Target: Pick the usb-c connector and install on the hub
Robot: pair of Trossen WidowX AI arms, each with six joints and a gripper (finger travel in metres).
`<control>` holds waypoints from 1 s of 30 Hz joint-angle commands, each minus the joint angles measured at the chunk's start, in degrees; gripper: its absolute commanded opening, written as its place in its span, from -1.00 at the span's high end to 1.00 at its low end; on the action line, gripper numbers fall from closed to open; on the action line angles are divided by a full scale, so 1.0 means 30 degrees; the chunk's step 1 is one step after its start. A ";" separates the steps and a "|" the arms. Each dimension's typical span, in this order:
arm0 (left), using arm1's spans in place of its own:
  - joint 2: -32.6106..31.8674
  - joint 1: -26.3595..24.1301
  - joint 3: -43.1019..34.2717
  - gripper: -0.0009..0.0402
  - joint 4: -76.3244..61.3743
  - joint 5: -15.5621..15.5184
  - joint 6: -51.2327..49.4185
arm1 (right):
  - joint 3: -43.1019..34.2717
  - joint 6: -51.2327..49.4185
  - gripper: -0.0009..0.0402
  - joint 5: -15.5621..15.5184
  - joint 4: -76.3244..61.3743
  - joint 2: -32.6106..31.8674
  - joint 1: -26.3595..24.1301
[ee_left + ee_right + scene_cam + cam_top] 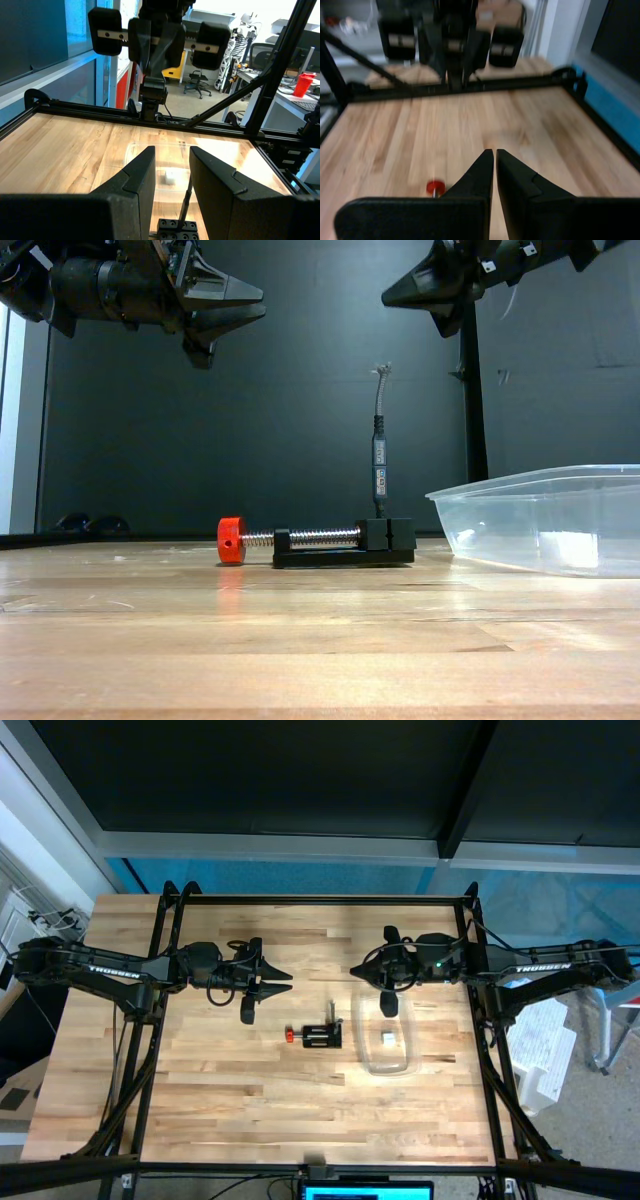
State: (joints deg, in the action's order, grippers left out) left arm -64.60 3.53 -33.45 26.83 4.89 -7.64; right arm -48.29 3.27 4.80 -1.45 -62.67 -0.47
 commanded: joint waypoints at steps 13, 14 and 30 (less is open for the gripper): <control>0.0000 0.0000 0.0000 0.52 0.0007 0.0000 0.0000 | 0.3228 0.0182 0.96 -0.1122 0.7118 0.1107 -0.1253; 0.0000 0.0000 0.0000 0.52 0.0007 0.0000 0.0007 | 0.3395 0.0211 0.96 -0.1013 0.7497 0.1107 -0.1253; 0.0000 0.0000 0.0000 0.52 0.0007 0.0000 0.0000 | 0.3949 0.0678 0.96 -0.1610 0.8786 0.1107 -0.1042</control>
